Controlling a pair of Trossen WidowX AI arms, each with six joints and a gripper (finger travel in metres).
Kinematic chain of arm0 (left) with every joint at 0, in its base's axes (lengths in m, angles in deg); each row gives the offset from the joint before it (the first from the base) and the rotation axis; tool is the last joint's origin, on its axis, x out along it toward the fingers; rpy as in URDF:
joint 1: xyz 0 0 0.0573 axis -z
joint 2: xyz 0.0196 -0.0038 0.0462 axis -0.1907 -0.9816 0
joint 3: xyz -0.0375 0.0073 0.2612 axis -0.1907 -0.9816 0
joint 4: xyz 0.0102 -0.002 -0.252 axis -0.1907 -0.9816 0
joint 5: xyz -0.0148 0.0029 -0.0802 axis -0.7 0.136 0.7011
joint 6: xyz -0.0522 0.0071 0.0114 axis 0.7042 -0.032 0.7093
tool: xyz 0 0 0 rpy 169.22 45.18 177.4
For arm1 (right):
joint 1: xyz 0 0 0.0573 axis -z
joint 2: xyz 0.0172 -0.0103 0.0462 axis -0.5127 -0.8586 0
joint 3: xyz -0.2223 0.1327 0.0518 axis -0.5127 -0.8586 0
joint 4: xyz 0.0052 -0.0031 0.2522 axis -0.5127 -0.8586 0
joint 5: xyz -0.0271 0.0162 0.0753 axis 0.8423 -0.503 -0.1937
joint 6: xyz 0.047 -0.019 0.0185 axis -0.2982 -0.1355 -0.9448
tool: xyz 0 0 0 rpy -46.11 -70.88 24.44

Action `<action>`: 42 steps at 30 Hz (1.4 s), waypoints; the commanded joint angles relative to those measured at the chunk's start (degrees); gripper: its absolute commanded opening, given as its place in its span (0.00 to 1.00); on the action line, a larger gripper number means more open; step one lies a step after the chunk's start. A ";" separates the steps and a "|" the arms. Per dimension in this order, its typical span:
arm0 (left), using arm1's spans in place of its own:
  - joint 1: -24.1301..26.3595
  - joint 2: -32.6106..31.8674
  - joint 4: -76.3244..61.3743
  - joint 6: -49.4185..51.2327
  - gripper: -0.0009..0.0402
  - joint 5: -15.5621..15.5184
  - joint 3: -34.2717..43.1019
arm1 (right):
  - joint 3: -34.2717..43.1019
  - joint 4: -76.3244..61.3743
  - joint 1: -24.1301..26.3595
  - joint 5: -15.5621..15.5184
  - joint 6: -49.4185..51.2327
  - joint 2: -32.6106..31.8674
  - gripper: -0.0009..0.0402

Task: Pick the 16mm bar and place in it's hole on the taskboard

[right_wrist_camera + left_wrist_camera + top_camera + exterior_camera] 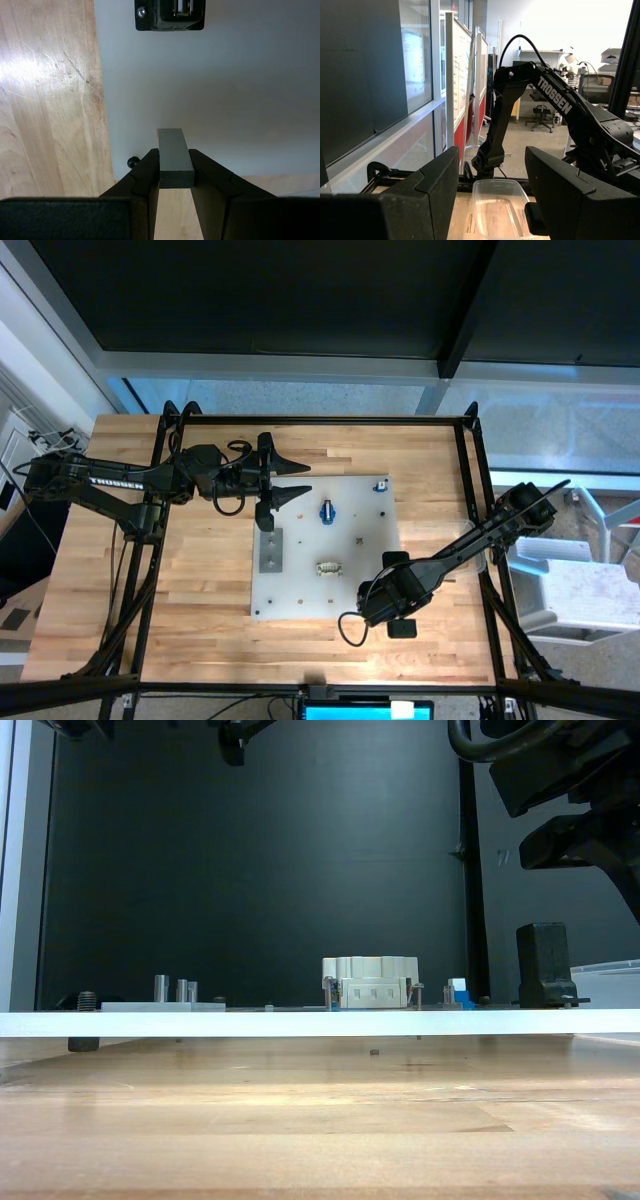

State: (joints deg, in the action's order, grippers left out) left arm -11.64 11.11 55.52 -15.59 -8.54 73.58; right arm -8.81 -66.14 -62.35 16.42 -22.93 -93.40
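So far only the picking is done: the right gripper (pixel 174 157) is closed on the 16mm bar (pixel 173 144), a grey square-ended piece that stands out past the fingertips. It hangs above the near right corner of the white taskboard (pixel 350 515), pointing down at bare board beside the table wood. The bar is held clear of the board, not in any hole. The placing is left, I judge: the bar must be carried to its hole and lowered in, but which hole is its own I cannot tell. A grey plate (pixel 270 550) with pegs lies on the board's left side. The left gripper (pixel 300 478) hovers over the far left part of the board, fingers wide apart and holding nothing
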 commanded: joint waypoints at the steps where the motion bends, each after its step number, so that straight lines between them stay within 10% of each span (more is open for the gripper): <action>1: 0.00 0.00 -0.02 0.00 0.46 0.00 0.02 | 0.02 0.02 -0.04 -0.44 -0.02 0.02 0.04; 31: 0.00 0.00 0.00 0.00 0.46 0.00 0.02 | -3.56 4.44 0.13 -0.39 -1.09 0.02 0.06; 42: -0.02 0.00 0.00 0.00 0.46 0.00 0.02 | -1.66 2.67 0.15 -0.42 -0.50 0.15 0.44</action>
State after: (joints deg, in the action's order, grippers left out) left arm -11.64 11.11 55.50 -15.57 -8.54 73.58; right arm -11.08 -62.77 -62.18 15.91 -23.54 -93.33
